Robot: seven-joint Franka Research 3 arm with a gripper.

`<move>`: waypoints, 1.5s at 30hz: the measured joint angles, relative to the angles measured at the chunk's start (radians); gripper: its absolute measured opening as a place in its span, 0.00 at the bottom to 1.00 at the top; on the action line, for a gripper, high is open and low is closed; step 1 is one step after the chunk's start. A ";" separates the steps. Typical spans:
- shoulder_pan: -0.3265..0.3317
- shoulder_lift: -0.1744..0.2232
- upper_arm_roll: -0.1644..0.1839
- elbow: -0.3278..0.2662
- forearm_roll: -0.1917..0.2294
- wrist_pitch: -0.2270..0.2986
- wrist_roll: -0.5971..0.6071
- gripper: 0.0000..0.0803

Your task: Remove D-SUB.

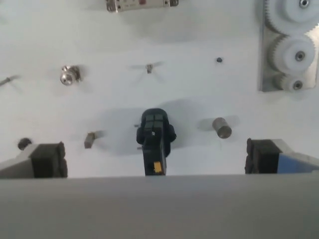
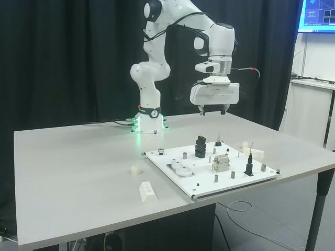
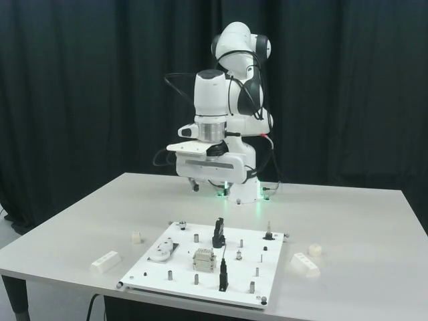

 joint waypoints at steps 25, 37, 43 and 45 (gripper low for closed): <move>0.008 -0.003 0.000 -0.112 -0.050 0.049 0.007 1.00; 0.011 -0.014 0.011 -0.217 -0.049 0.143 0.016 1.00; 0.018 -0.018 0.016 -0.270 -0.049 0.202 0.017 1.00; 0.023 -0.020 0.016 -0.285 -0.049 0.217 0.019 1.00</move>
